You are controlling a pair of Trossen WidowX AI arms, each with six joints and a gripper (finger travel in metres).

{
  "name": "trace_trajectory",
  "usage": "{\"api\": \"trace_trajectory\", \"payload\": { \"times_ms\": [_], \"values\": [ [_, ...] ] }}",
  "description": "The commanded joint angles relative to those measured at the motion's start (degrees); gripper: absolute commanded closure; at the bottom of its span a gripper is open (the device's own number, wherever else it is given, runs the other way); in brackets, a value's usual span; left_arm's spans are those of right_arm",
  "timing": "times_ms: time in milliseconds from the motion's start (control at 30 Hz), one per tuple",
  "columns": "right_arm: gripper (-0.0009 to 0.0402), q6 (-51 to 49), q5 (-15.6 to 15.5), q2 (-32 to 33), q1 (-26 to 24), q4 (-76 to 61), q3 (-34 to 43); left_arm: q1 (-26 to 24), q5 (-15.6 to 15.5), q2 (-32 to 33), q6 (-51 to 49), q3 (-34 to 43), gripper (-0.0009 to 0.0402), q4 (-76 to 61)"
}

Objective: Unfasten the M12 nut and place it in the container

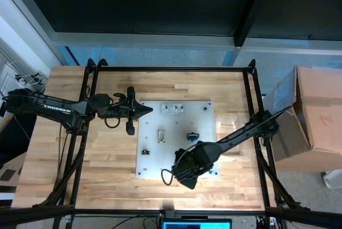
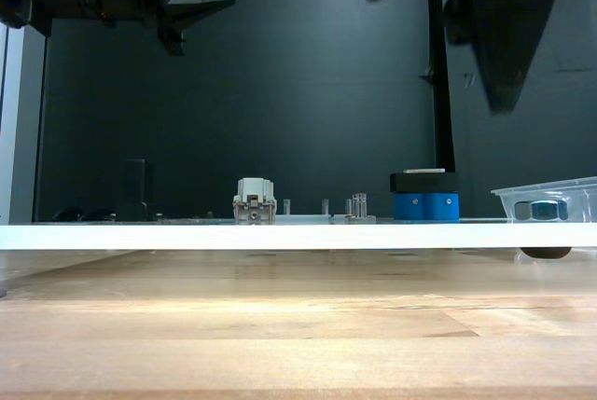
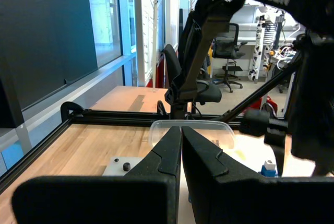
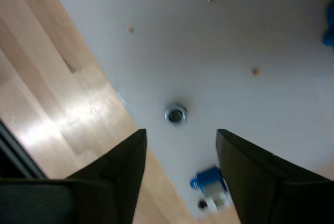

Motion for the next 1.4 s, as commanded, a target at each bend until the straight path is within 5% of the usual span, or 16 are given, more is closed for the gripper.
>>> {"api": "trace_trajectory", "payload": {
  "times_ms": [33,300,933,1400],
  "values": [
    [0.0169,-0.63,-0.07,1.53,0.02,1.18,-0.61,0.02,0.02,0.00,0.02,0.02,0.0393,-0.02],
    [0.0141,-0.52,-0.04,1.62,0.02,3.72,-4.33,0.00,0.02,0.00,0.02,0.02,0.0393,0.00],
    [0.0146,-0.46,-1.51,1.62,0.02,9.79,-10.03,0.02,0.02,0.00,0.02,0.00,0.0393,0.02],
    [0.0309,-0.57,-1.53,1.53,0.02,11.37,-11.08,0.00,0.02,0.00,0.02,0.02,0.0393,0.00]
  ]
}}
